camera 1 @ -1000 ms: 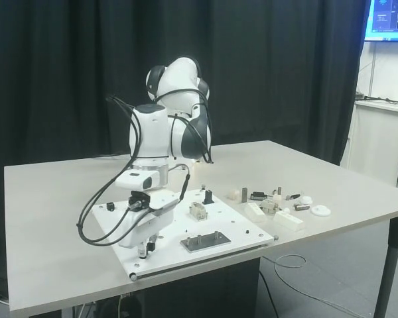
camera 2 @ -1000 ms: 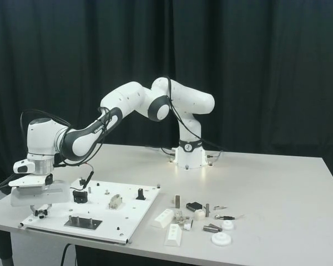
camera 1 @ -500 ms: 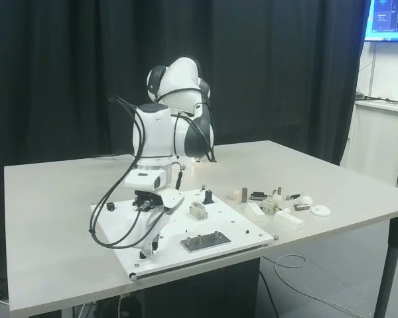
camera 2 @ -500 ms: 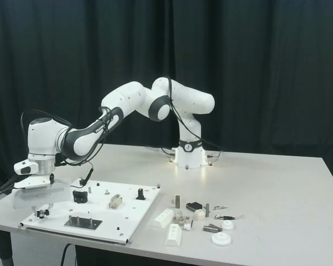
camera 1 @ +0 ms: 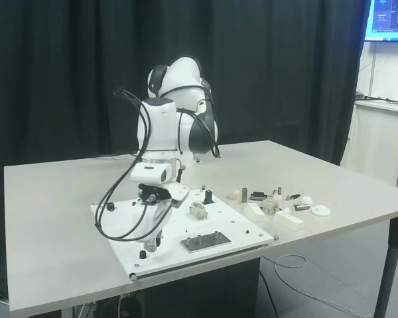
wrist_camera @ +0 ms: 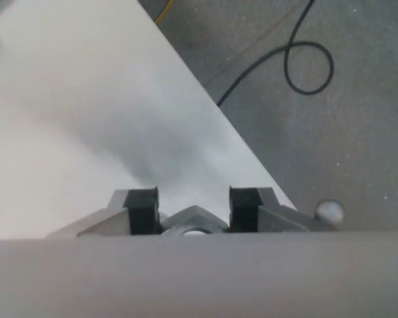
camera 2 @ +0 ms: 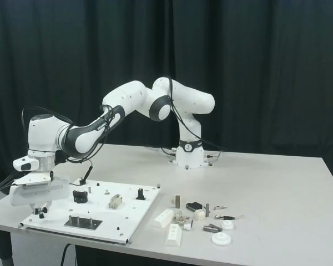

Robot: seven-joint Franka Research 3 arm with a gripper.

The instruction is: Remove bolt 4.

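In the wrist view my gripper [wrist_camera: 194,211] has its two black fingertips [wrist_camera: 144,211] closed against the sides of a grey hex-headed bolt [wrist_camera: 194,224]. Below it lie the white board [wrist_camera: 86,99] and, past the board's edge, the floor. From the room views the gripper [camera 1: 148,244] [camera 2: 40,208] hangs over the front left corner of the white board [camera 1: 119,222] [camera 2: 127,219], with the hand tilted above it. The bolt itself is too small to make out in the room views.
On the board stand a grey plate with two pins [camera 1: 205,242] [camera 2: 82,223], a small metal block [camera 1: 198,211] and a black piece [camera 1: 207,196] [camera 2: 140,194]. Several loose parts [camera 1: 278,205] [camera 2: 200,219] lie on the table beside it. A black cable [wrist_camera: 305,59] lies on the floor.
The hand has turned about its axis and the wrist has swung over and risen a little. The fingertips stay at the same board corner.
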